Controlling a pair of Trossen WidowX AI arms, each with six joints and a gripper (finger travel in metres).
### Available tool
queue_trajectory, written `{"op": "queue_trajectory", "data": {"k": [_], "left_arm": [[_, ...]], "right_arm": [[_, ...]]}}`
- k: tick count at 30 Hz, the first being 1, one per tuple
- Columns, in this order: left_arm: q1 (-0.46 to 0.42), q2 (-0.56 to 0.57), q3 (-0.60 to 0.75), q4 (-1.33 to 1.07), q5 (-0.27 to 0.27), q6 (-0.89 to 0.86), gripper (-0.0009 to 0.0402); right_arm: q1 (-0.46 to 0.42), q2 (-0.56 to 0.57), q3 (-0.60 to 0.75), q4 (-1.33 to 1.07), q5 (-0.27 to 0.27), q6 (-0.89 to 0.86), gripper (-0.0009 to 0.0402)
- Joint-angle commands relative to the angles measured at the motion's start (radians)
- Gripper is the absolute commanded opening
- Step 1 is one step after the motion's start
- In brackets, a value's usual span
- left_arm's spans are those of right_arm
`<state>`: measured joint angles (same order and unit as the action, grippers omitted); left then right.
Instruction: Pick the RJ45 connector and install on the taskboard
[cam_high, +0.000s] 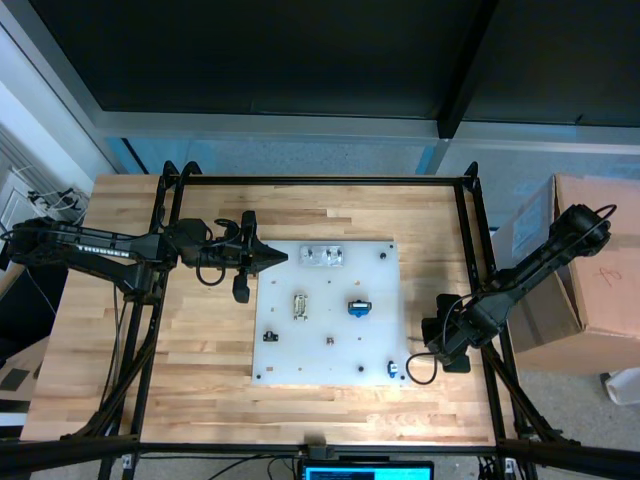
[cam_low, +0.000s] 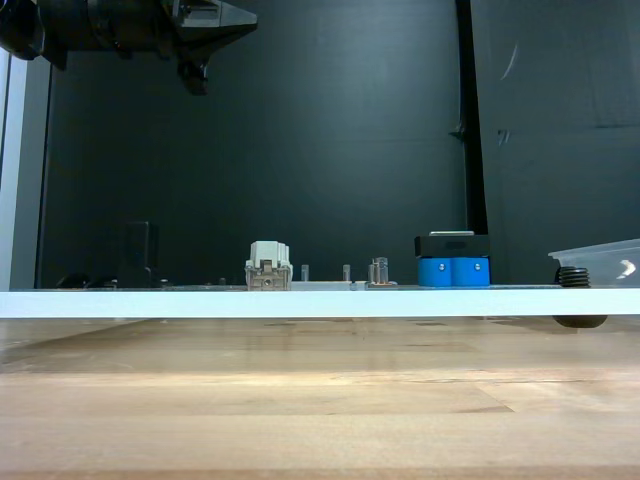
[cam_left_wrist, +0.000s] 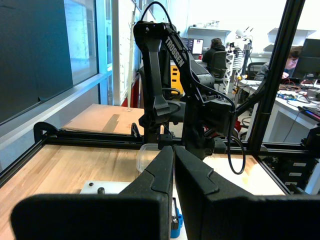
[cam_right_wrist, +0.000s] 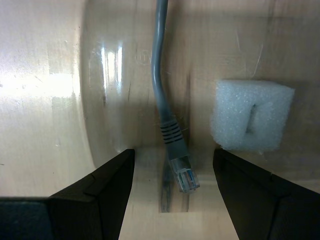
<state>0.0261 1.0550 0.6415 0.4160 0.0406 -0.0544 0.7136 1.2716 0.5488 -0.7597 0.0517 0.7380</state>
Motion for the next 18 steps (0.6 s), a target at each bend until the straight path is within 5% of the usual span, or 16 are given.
{"op": "queue_trajectory", "data": {"k": [1,7,18], "left_arm": [[0.000,0.000,0.000,0.000,0.000,0.000,0.0001],[0.000,0.000,0.000,0.000,0.000,0.000,0.0001],[0.000,0.000,0.000,0.000,0.000,0.000,0.0001]], "right_arm": [[0.000,0.014,-0.003,0.012,0.008,-0.006,0.0216],[0.000,0.014,-0.003,0.013,0.008,-0.011,0.0162],[0.000,-0.005,0.013,0.005,0.006,-0.012,-0.0001]]}}
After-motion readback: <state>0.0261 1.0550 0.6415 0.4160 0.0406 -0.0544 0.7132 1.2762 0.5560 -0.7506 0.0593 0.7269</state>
